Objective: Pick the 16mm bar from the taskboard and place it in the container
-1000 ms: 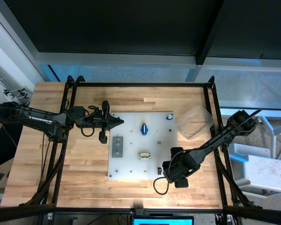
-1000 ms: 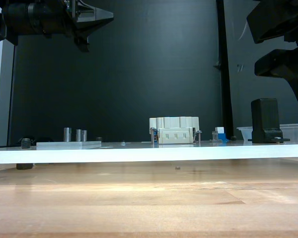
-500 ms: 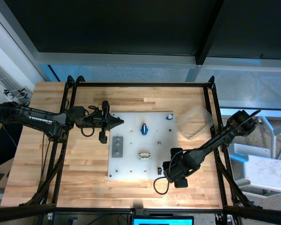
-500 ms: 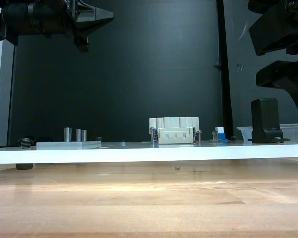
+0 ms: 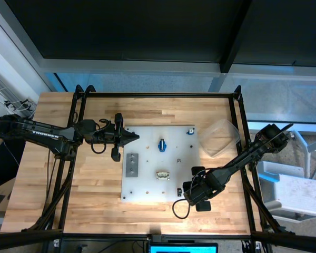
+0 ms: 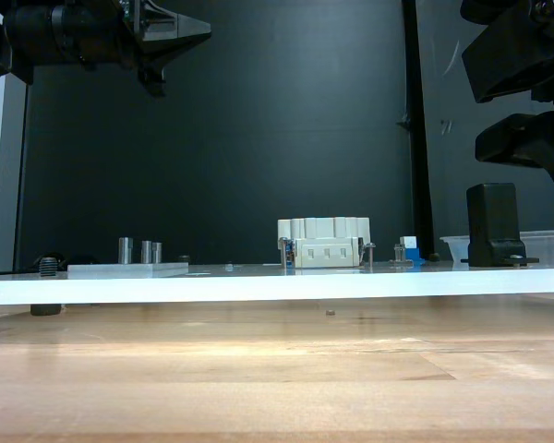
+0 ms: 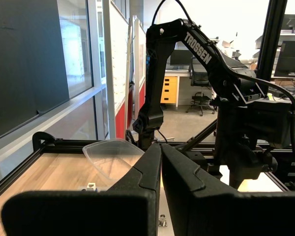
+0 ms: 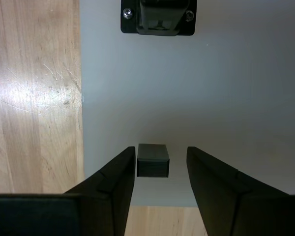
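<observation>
Straddles bar (image 8: 153, 161) with right gripper (image 8: 161, 153) spread, over near edge of taskboard (image 8: 211, 98). Seems rigid, light, slick: pinch flat sides. Holds left gripper (image 7: 161, 147) clenched above left edge.

The left gripper (image 7: 160, 164), held high over the far left corner of the taskboard (image 5: 147, 184), is shown in its wrist view only as two fingers pressed together. Part of the container (image 7: 110, 156) and nearly all the board are hidden behind them. The right gripper (image 8: 161, 151), over the board's near right corner, is seen only as two parted fingers, its body being cut off. A dark fitting (image 8: 158, 17) is cut by the picture's edge. Three bars (image 6: 146, 251) are seen in the low view above the grey block (image 6: 127, 269); which is the 16mm one cannot be told. There the container is cut off at the right edge and partly hidden by a black post (image 6: 492, 226).
</observation>
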